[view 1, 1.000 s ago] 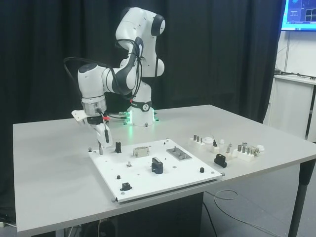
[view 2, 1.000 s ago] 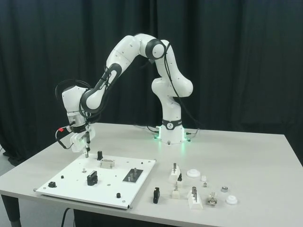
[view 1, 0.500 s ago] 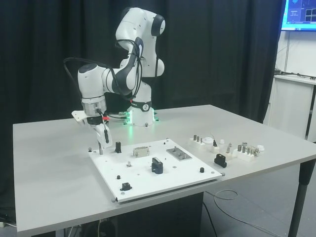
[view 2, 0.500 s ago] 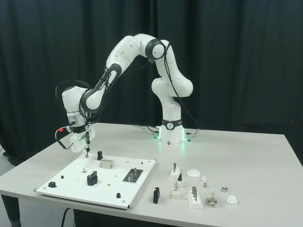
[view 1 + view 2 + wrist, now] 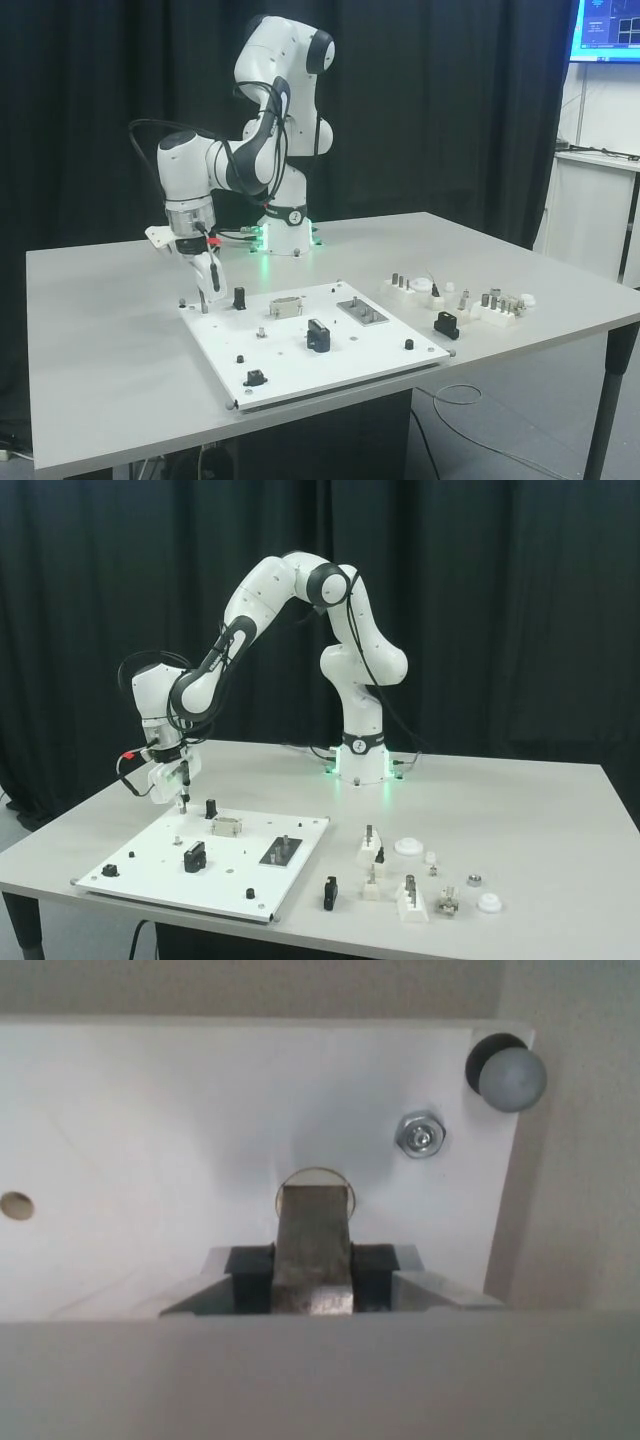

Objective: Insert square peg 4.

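Wrist view: I'm holding the grey square-section metal peg (image 5: 314,1245) clamped betw. the two fingers of the gripper (image 5: 313,1278), w/ its tip sitting right at the round hole (image 5: 313,1177) in the white flat board (image 5: 150,1140), near the corner by the hex nut (image 5: 420,1135) and the grey round-headed stud (image 5: 511,1076). Tip is prob. just entering, though I can't tell depth from this angle. To do this well I'm keeping the peg upright, centred on the hole, pressing straight down gently, not releasing until it's seated. Peg is looking dull, flat-faced, straight-edged, narrow. Room views are showing the white robot arm (image 5: 250,150) reaching down to the board's far corner on the grey table (image 5: 100,330).
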